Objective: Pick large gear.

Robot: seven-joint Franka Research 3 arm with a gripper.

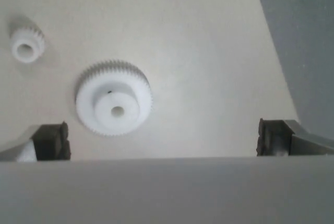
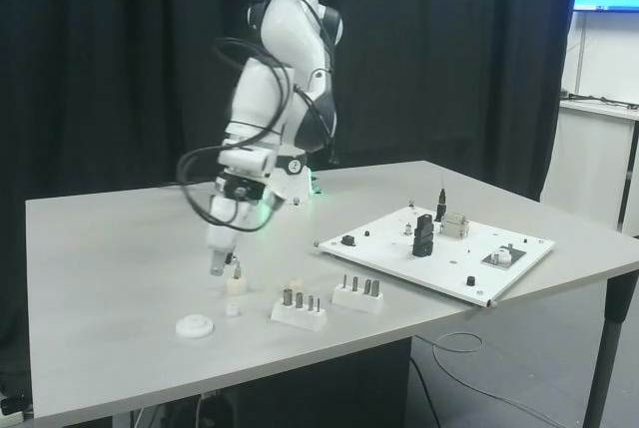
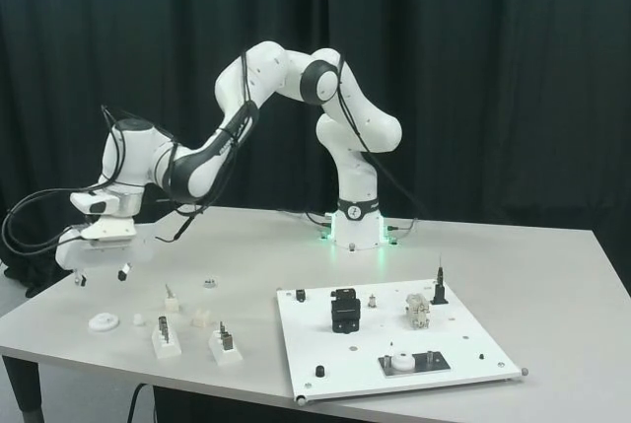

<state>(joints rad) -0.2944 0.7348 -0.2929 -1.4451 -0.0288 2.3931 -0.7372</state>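
Observation:
The large gear (image 1: 114, 97) is white and toothed, with a raised hub and a centre hole. It lies flat on the grey table near the front left corner (image 2: 195, 326) (image 3: 103, 322). My gripper (image 1: 162, 140) is open, with its black fingertips (image 1: 52, 141) set wide apart. It hangs well above the table (image 2: 225, 266) (image 3: 102, 276), roughly over the gear, and touches nothing. In the wrist view the gear sits off-centre, nearer one fingertip. A small white gear (image 1: 26, 44) (image 3: 138, 320) lies close beside the large one.
Two white peg holders (image 2: 299, 310) (image 2: 357, 293) and two small white blocks (image 2: 236, 283) (image 2: 296, 286) stand right of the gears. A white assembly board (image 2: 439, 248) with black and grey parts lies farther right. The table edge (image 1: 276, 51) runs close by.

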